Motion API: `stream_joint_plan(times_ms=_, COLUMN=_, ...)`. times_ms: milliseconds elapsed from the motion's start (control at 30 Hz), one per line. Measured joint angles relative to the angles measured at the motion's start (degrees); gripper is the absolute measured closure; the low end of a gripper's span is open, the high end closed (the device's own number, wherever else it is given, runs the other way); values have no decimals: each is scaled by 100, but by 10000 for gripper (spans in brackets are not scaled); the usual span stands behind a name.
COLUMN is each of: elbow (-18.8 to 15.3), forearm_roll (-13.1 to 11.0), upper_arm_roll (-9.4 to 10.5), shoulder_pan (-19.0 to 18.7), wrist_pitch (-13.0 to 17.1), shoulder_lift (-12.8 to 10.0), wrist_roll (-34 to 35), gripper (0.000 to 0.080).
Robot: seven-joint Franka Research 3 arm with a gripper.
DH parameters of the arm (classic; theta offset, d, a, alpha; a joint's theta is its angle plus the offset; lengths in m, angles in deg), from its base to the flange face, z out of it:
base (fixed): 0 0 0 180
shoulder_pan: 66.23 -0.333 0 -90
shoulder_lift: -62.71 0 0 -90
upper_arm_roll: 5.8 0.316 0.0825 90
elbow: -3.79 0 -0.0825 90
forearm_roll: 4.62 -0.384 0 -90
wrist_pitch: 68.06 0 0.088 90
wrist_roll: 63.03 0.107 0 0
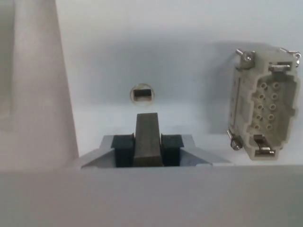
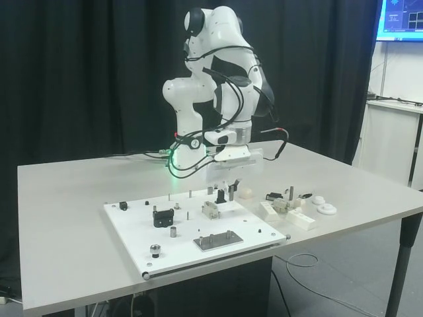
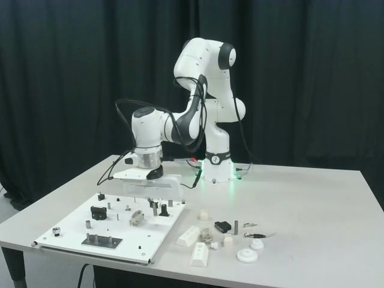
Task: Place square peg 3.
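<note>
In the wrist view my gripper (image 1: pixel 147 147) is shut on a dark grey square peg (image 1: pixel 147 135), its black fingers (image 1: pixel 122 144) pressing both sides. The peg hangs upright just above the white board (image 1: pixel 109 56). A small square hole (image 1: pixel 142 93) in a round recess lies in the board a short way ahead of the peg's tip, apart from it. In the room views the gripper (image 2: pixel 227 188) (image 3: pixel 159 206) hovers low over the far right part of the board (image 2: pixel 132 228) (image 3: pixel 69 231).
A multi-pin connector socket (image 1: pixel 266 109) is mounted on the board beside the hole. A grey metal plate with pins (image 2: pixel 218 241) (image 3: pixel 101 241) sits near the board's front. Loose white blocks (image 2: pixel 294 216) (image 3: pixel 195 246) and discs (image 2: pixel 324 207) (image 3: pixel 247 255) lie on the table beside the board.
</note>
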Motion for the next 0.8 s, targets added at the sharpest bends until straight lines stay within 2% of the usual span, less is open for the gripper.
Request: stream_joint_plan(times_ms=800, elbow=-15, forearm_roll=1, upper_arm_roll=-14, shoulder_pan=-4, wrist_pitch=-14, shoulder_lift=56, wrist_roll=32, gripper=689)
